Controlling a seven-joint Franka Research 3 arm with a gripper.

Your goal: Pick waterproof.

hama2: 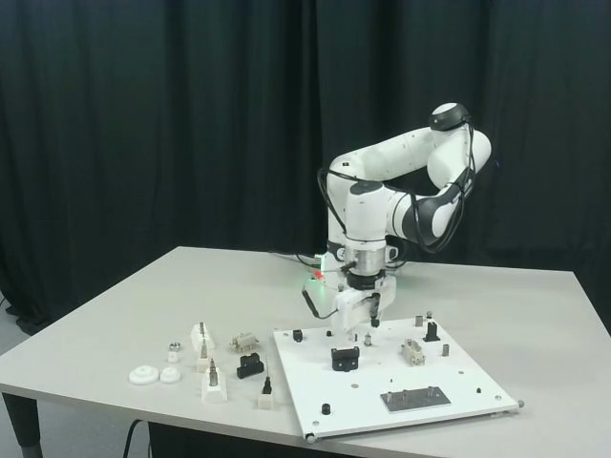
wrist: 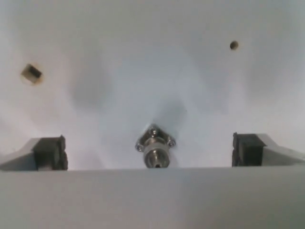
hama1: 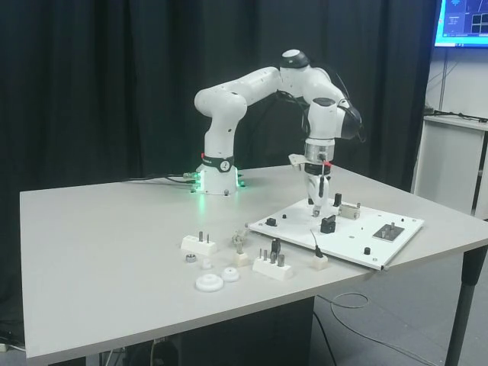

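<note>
The tool hangs spread wide, both fingers clear of the metal waterproof connector standing on the white board midway between them. The board lies on the grey table, small parts beside it.

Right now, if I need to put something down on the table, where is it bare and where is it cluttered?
Bare: the wide grey table stretch on the far side of the small white holders from the white board, and the strip behind the board towards the arm's base. Crowded: the row of holders and gears beside the board, and the board itself under the gripper.
</note>
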